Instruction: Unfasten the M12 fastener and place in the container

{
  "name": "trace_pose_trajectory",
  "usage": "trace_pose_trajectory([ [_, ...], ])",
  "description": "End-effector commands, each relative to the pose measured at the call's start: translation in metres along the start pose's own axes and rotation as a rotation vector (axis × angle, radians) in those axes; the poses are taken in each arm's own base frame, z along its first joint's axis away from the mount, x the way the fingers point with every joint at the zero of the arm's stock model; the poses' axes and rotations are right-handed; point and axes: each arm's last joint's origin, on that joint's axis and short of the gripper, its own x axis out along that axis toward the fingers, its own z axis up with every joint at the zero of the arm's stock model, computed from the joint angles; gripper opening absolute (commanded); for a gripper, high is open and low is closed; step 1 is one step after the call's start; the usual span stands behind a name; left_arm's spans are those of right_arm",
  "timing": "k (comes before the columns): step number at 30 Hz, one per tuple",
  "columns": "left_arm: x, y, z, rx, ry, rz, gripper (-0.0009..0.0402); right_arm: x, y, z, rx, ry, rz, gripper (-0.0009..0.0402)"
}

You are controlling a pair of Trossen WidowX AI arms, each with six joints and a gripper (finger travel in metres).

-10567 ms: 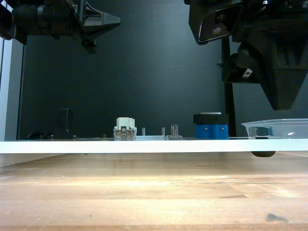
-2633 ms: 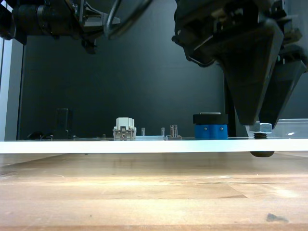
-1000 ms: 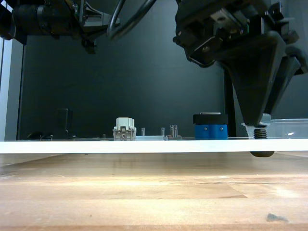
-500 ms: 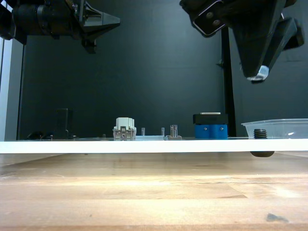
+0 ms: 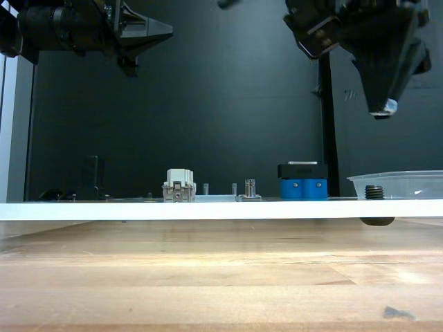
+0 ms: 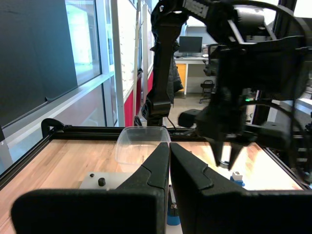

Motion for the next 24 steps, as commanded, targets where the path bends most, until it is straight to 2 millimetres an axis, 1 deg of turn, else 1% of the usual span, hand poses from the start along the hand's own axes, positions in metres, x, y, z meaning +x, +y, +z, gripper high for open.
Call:
trace_pose_trajectory([
  [1,0.000,0.000,0.000,0.000,0.000,0.000,0.0000,-0.003,-0.017,-0.001,-0.020,-0.003,-0.004,0.0025],
  [15,0.000,0.000,0.000,0.000,0.000,0.000,0.0000,-0.011,-0.092,0.004,-0.106,-0.018,-0.025,0.0025],
  [24,0.000,0.000,0.000,0.000,0.000,0.000,0.0000,-0.008,-0.138,0.007,-0.126,-0.018,-0.057,0.0025],
])
